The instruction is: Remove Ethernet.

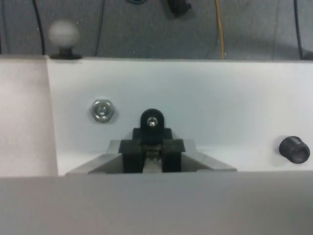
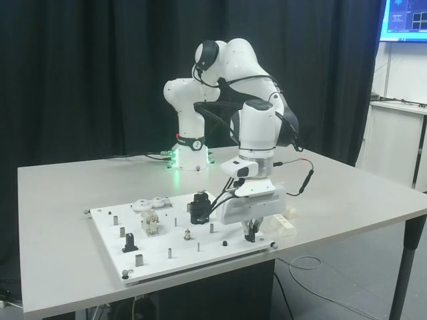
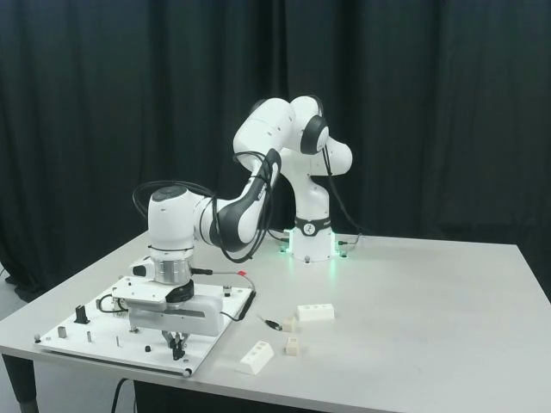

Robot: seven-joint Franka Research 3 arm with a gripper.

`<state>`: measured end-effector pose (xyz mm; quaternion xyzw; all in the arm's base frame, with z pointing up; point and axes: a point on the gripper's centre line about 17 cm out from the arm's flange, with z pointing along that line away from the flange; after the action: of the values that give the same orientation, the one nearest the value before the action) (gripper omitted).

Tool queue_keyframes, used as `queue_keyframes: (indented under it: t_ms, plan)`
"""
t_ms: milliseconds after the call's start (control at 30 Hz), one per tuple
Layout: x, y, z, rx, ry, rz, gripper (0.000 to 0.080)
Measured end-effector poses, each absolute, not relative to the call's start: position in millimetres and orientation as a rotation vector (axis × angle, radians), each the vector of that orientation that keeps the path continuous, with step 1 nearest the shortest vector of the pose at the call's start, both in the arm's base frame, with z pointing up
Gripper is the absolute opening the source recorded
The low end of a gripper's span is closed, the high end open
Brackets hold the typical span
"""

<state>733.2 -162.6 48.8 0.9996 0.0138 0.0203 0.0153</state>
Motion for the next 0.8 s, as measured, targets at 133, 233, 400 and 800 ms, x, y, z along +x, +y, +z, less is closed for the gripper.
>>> queue_keyframes:
  t_ms: [133,233,400,800]
  plan:
    - [733,-163,49,3.110,0.037,0.063,0.0080]
    - [733,-163,49,3.111,0.037,0.061,0.0080]
    - [733,-163,54,3.114,0.036,0.051,0.0080]
    - [734,-163,83,3.125,0.040,-0.003,0.0080]
